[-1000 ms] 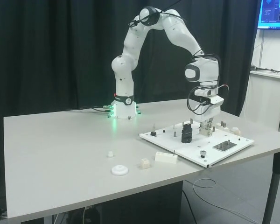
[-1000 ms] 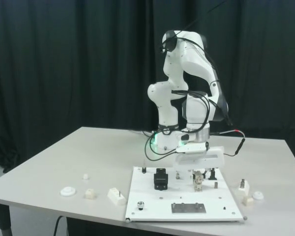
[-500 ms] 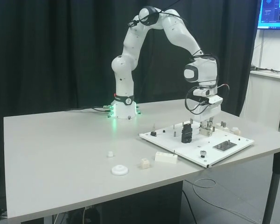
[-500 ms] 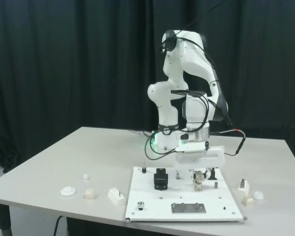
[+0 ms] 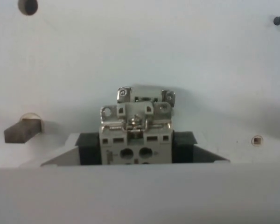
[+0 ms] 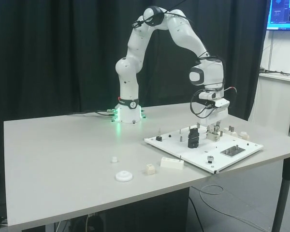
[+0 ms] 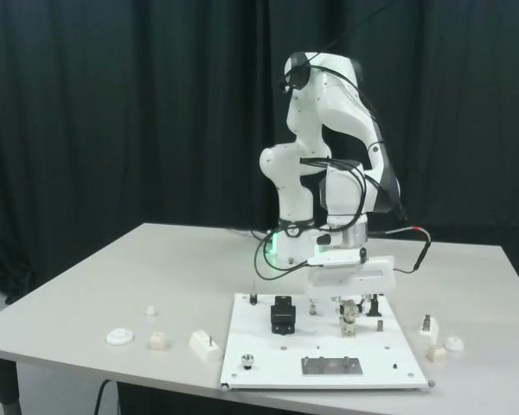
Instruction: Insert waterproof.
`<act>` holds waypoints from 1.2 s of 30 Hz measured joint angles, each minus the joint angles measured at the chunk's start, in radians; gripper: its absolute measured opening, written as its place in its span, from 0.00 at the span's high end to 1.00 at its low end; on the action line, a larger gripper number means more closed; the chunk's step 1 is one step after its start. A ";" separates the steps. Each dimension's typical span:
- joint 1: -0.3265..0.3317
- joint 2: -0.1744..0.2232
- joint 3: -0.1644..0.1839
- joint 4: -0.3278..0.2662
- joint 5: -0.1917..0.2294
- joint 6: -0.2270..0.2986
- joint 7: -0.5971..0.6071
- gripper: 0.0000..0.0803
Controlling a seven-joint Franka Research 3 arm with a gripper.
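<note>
Black curtains back your grey bench (image 6: pixel 63 145); the waterproof connector (image 5: pixel 136 133) looks seated on the white board (image 7: pixel 268 359), gripper (image 7: pixel 350 303) just above it. Whether the jaws are parted, you cannot tell.

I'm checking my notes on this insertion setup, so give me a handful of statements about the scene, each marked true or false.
1. The white board lies on the grey table. True.
2. The tool hangs above the connector on the board. True.
3. A black block stands on the board. True.
4. The white disc rests on the board. False: it lies on the table, off the board.
5. The arm's base is bolted onto the board. False: it stands on the table behind the board.
6. The metal plate lies on the bare table. False: it sits on the board.
</note>
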 joint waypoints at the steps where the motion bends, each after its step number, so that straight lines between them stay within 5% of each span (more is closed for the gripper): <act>1: 0.000 0.000 0.000 -0.001 0.000 0.002 0.000 0.60; 36: -0.001 -0.004 0.008 -0.021 0.000 0.053 0.026 0.60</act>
